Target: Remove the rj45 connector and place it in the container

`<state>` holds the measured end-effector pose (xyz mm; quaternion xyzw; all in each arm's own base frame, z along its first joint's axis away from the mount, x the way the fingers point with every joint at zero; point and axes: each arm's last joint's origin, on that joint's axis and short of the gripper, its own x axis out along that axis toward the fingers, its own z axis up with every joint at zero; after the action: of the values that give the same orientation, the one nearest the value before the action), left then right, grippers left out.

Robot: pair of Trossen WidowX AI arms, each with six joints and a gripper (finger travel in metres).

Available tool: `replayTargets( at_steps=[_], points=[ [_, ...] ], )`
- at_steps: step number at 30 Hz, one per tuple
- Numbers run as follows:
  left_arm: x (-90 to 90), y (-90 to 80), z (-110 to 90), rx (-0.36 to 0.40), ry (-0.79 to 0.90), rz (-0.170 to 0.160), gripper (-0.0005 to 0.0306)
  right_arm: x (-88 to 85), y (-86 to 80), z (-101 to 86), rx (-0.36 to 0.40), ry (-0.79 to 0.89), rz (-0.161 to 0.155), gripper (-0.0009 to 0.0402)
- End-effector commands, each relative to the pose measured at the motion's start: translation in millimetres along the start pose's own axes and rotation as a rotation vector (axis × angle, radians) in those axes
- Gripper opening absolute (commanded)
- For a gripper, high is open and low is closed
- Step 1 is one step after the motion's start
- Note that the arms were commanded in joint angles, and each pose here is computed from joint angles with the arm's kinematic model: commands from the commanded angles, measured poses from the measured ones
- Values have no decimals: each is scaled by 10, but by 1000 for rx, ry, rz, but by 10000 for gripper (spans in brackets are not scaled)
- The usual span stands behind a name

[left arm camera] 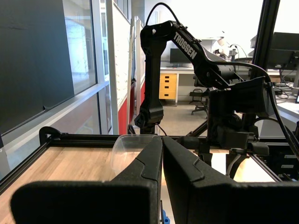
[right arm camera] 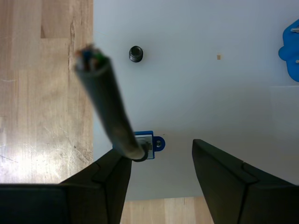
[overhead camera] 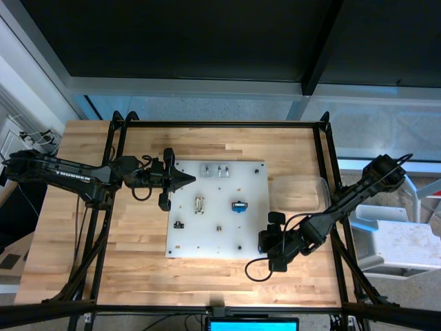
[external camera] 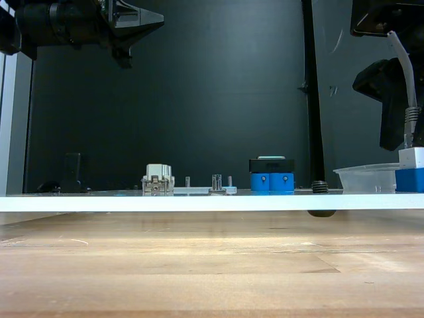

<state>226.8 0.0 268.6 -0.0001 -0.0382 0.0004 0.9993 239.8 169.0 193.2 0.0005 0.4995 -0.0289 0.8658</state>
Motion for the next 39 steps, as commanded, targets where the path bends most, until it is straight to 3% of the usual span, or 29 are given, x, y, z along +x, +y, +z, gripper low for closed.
replayTargets(
  at_steps=[1,14,21,39],
  points=[
    [1,1,0,0,0,0,0,-1,2,4,3,-4,3,150],
    [0,0,0,0,0,0,0,-1,12,17,9,-17,12,63],
    [0,0,0,0,0,0,0,-1,12,17,8,-16,12,-4],
    [1,0,0,0,0,0,0,-8,21,12,7,-7,30,0]
  ],
)
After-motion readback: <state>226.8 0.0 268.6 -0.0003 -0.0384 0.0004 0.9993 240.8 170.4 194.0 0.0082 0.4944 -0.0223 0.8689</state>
